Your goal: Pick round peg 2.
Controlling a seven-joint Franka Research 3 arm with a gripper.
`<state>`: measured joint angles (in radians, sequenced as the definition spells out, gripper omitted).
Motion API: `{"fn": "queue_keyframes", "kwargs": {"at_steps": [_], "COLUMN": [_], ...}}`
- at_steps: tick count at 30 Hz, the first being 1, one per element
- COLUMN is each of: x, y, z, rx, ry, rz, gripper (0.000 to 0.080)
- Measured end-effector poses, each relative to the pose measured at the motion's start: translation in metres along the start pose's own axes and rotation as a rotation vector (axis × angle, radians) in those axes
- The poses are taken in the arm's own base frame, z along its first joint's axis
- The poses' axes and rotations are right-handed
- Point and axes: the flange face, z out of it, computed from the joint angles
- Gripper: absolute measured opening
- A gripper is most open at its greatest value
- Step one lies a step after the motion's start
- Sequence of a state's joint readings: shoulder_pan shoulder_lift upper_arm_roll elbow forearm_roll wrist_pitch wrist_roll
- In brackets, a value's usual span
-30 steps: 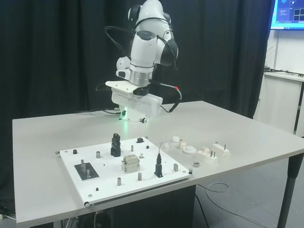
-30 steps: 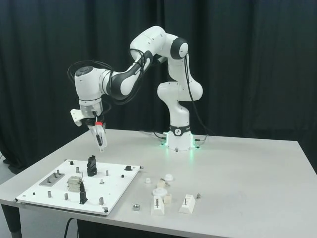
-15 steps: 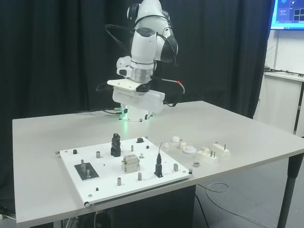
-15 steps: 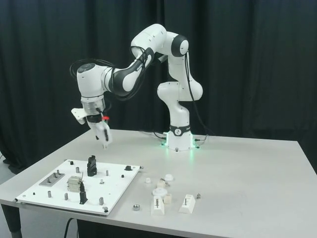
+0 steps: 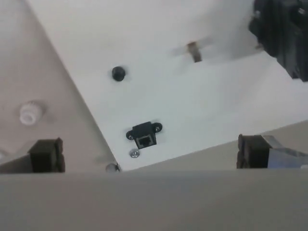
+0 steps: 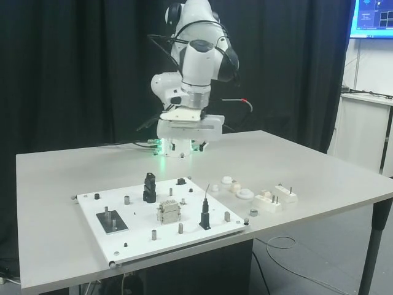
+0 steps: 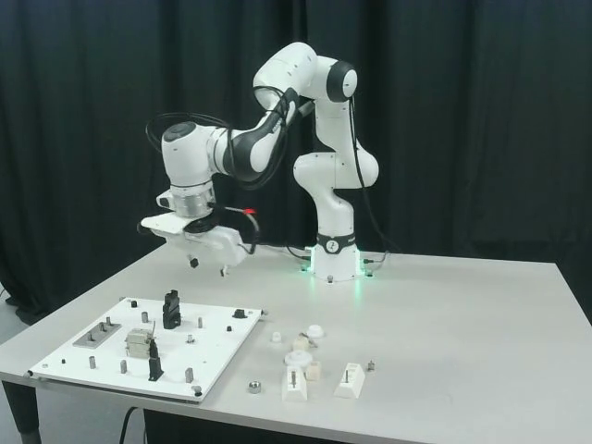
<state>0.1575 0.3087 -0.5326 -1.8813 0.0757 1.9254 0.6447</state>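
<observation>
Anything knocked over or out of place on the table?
Nothing stands out. The parts on the white board stand upright, the loose pieces sit beside it, and the claw hangs above the table, holding nothing.

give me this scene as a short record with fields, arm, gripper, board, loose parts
arm: white arm, base bolted at the back of the grey table
gripper: gripper open, holding nothing, high above the back edge of the board
board: white board at the table's front corner, carrying short pegs, a black plug and a small black socket
loose parts: white blocks and round white pieces on the table beside the board
task state: no peg gripped yet
</observation>
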Motion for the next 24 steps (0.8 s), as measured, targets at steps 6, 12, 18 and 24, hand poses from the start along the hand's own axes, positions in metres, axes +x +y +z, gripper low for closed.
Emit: {"fn": "queue_keyframes", "kwargs": {"at_steps": [6,12,18,24], "x": [-0.018,-0.038,-0.058,-0.077], "y": [-0.012,-0.028,-0.045,-0.066], "z": [0.001,0.003,0.004,0.003], "rx": [0.0,0.004,0.005,0.024], "ry": [0.022,0.042,0.07,0.099], "rz": [-0.113,-0.236,-0.311,-0.385], "gripper": [0.08,0.08,0.08,0.08]}}
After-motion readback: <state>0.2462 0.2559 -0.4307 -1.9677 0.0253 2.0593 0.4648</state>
